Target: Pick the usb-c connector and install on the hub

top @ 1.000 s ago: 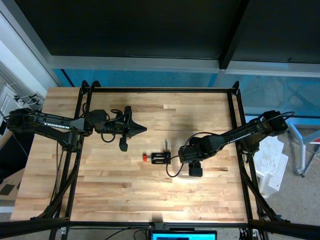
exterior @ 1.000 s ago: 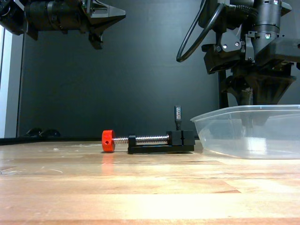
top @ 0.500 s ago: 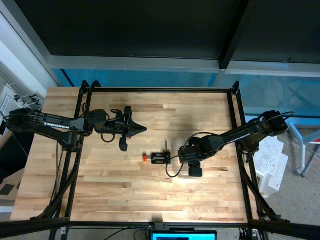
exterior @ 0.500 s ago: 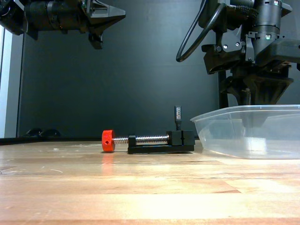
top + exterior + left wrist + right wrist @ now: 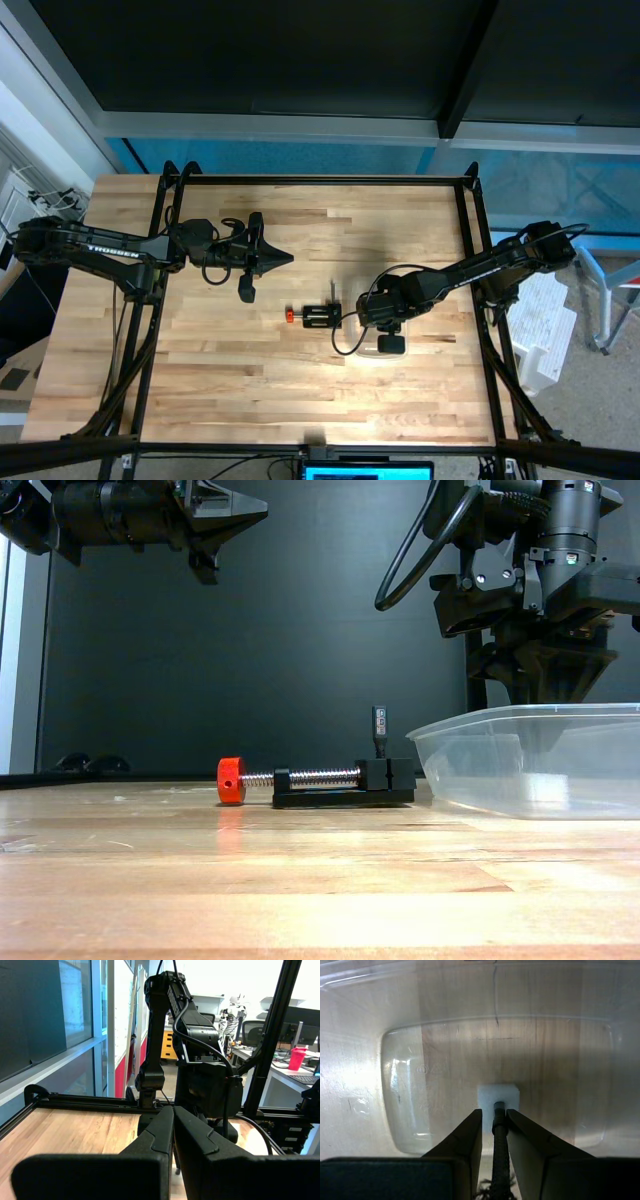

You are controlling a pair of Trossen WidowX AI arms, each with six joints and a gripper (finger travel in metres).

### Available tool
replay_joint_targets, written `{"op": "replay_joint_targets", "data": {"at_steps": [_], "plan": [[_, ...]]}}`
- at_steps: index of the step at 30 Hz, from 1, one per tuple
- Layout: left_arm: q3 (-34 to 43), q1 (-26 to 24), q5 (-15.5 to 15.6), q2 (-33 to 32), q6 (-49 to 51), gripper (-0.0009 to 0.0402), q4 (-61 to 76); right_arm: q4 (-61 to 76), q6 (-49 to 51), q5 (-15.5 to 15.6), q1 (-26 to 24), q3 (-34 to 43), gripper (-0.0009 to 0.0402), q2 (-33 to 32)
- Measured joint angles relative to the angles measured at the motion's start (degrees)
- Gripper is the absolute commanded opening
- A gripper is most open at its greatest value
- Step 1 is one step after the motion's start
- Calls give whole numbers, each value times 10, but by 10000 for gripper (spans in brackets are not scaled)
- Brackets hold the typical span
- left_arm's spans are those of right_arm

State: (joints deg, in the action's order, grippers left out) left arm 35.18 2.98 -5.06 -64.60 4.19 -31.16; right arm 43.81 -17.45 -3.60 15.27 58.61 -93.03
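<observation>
My right gripper (image 5: 545, 748) hangs with its tips below the rim of a clear plastic tub (image 5: 470, 770), so there are tub walls on every side of it and open air above. The tub sits on the wooden table (image 5: 250, 390) just to the right of a small black vise (image 5: 320, 317), close beside it. The vise's red knob (image 5: 230, 780) faces the left arm's side, and a small black upright piece (image 5: 379, 727) stands clamped at the end nearest the tub. Bare boards spread in front of and behind the vise, out to the black frame rail (image 5: 320, 181) that borders the table. My left gripper (image 5: 288, 259) is held high over the left-centre of the table, well apart from vise and tub, pointing toward the right arm.

The high view hides my right fingertips under the arm's own body. The right wrist view shows them clamped on the usb-c connector (image 5: 498, 1097), pinching its stem. Only the left wrist view shows my left fingers (image 5: 160, 1135) pressed together with nothing between them.

The connector has a white square head on a black ribbed stem, and the head sits just past my fingertips, facing the tub floor. In the low view it is a pale block low in the tub. I cannot tell whether it touches the floor.
</observation>
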Motion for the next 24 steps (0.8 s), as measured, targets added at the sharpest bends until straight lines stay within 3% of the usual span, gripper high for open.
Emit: {"op": "replay_joint_targets", "data": {"at_steps": [9, 24], "plan": [[0, 0, 0, 0, 0, 0, 0, 0, 0, -13, 0, 0, 0, 0], [0, 0, 0, 0, 0, 0, 0, 0, 0, -13, 0, 0, 0, 6]]}}
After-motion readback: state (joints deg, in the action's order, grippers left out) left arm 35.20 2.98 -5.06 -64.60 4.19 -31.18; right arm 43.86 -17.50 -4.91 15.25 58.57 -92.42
